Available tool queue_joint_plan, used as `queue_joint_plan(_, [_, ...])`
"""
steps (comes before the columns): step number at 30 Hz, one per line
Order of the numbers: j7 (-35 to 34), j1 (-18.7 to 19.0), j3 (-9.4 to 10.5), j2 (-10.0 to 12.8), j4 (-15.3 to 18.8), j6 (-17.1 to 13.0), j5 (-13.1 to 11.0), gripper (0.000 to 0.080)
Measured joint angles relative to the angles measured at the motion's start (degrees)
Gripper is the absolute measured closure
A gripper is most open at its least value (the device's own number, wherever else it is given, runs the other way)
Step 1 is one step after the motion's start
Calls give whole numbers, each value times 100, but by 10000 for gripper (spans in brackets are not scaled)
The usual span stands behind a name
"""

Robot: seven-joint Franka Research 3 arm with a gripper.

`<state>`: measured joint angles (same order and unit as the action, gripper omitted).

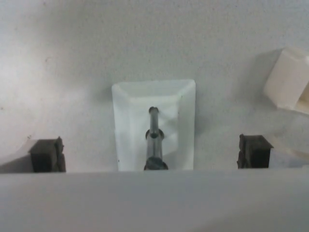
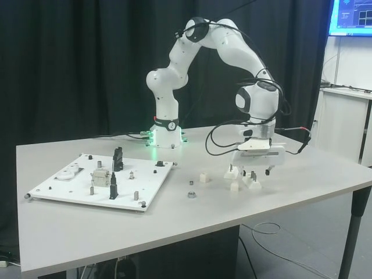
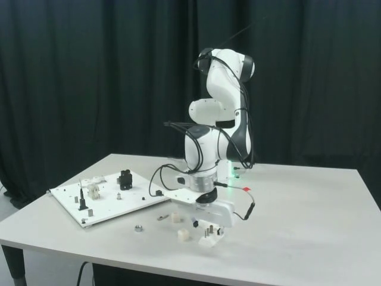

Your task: Pick round peg 2.

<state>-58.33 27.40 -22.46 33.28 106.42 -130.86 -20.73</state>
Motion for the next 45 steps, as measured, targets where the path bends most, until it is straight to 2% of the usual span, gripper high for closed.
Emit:
queue_joint_plan(22, [0, 0, 29, 0, 132, -185, 24, 3])
queue_joint_plan(23, [0, 0, 30, 0, 136, -193, 26, 294])
queue_joint_plan(26, [0, 0, 32, 0, 146, -215, 29, 294])
queue_joint_plan(27, [0, 0, 33, 0, 149, -222, 29, 488])
queue_joint_plan(32, [0, 0, 38, 0, 155, -241, 29, 488])
queue_joint_plan(33, [0, 0, 39, 0, 155, -243, 29, 650])
queue_joint_plan(38, [0, 0, 44, 0, 155, -250, 29, 650])
queue_joint_plan(39, [0, 0, 44, 0, 155, -251, 29, 733])
queue_joint_plan(45, [0, 0, 47, 0, 155, -255, 29, 733])
